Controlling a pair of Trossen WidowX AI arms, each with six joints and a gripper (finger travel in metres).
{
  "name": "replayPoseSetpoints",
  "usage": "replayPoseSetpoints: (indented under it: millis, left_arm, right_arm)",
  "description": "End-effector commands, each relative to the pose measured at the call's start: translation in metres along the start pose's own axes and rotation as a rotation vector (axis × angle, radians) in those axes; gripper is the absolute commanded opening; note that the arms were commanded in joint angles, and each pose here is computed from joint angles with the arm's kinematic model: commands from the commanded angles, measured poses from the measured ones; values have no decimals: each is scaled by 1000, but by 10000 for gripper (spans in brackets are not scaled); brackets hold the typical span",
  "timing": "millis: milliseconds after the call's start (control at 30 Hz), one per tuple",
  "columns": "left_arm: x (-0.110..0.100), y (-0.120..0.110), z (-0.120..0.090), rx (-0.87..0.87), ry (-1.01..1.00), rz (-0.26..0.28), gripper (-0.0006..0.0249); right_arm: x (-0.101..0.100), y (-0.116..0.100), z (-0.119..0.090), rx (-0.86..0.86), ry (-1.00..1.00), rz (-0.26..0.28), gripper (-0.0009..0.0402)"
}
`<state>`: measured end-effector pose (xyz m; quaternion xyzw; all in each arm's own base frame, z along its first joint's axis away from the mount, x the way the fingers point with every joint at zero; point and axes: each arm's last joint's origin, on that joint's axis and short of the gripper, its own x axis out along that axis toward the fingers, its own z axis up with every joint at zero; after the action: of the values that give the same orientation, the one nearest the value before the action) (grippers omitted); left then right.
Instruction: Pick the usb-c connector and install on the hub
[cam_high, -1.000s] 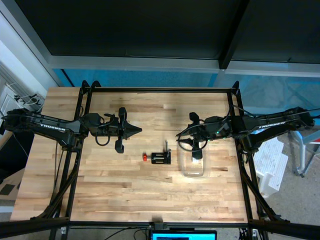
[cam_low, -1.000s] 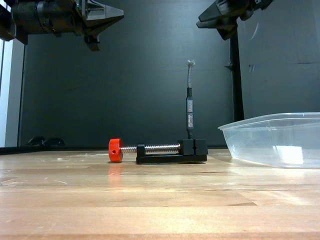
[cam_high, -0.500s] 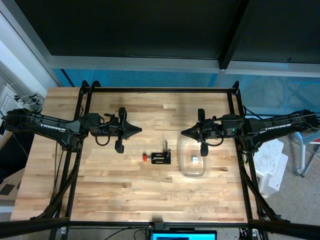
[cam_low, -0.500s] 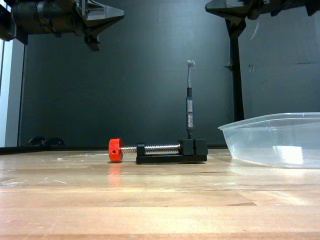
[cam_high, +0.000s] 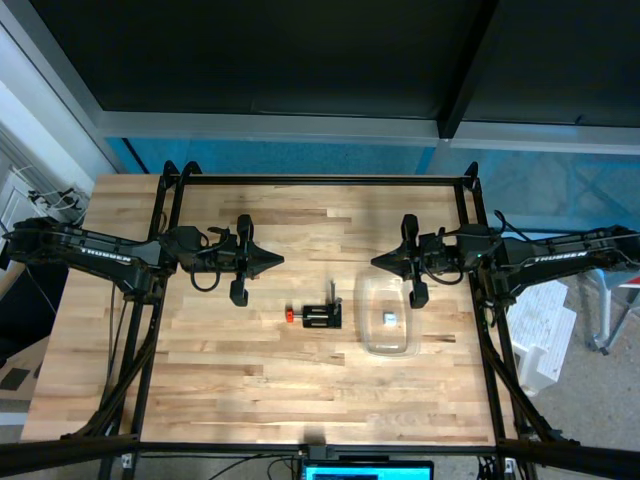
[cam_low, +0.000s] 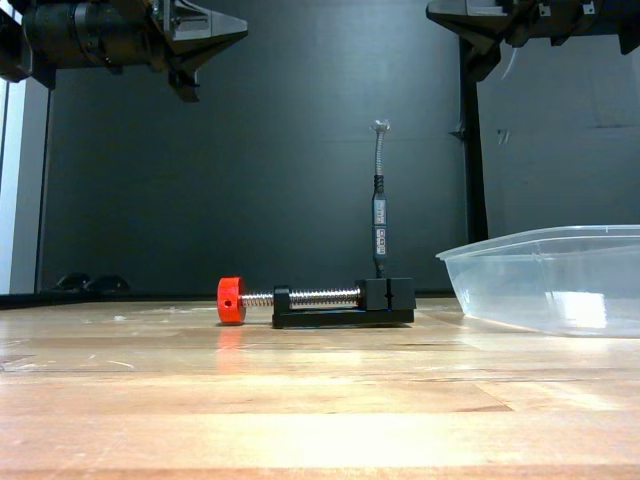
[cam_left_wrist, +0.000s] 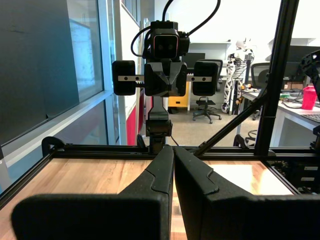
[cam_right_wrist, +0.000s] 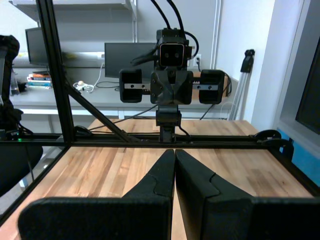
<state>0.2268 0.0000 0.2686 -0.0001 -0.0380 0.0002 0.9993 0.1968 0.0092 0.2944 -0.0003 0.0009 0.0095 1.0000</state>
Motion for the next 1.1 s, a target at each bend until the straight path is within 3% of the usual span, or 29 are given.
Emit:
replayPoseSetpoints:
  millis: [33, 433, 1100]
  left_arm:
    - [0, 0, 0, 0, 0, 0, 0]
    - [0, 0, 0, 0, 0, 0, 0]
    - [0, 0, 0, 0, 0, 0, 0]
  right_arm:
    - [-1, -1, 1, -4, -10, -9, 0]
    - [-2, -1, -11, 24, -32, -15, 0]
    - [-2, -1, -11, 73, -29, -26, 0]
